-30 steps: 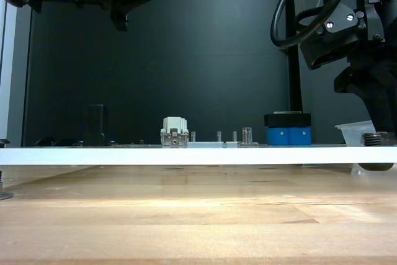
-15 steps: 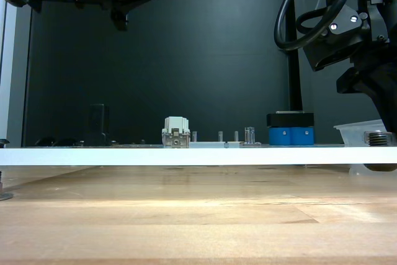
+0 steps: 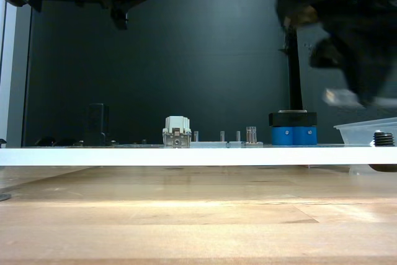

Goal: Pick the RJ45 connector and install on the taskboard

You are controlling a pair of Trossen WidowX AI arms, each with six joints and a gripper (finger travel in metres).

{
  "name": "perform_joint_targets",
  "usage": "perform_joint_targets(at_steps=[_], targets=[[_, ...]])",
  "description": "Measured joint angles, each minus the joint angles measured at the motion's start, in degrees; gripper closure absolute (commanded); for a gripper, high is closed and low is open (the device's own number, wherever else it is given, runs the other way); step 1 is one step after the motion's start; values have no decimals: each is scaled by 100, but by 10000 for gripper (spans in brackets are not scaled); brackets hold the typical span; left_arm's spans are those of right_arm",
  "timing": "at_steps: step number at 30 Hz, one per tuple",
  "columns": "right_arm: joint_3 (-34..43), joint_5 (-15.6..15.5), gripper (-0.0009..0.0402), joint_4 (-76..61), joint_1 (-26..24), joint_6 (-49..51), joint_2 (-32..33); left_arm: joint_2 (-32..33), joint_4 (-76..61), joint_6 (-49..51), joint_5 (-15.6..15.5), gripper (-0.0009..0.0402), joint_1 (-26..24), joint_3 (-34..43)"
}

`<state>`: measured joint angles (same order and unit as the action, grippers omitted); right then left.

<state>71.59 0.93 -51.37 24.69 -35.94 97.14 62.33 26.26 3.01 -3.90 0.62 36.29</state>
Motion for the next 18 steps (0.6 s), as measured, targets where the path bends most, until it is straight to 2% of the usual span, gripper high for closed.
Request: perform_joint_targets(at_steps=[2,6,10,16,18], targets=[[260,2,393,-192,-111,205,0,2,-46,199,44,393,0,2],[859,66,393,-734,-455,750,0,2,-22,643,369,393,0,2],[1563,98,394,-1480,-826,1364,0,85,-162,671,426,382,0,2],[2341,101,393,-2175,-1513,2365,-2,424,-317,704,437,325,0,11],[2503,122,393,-2269,-1749,2743,-2,610,-358,710,339,299,0,48]])
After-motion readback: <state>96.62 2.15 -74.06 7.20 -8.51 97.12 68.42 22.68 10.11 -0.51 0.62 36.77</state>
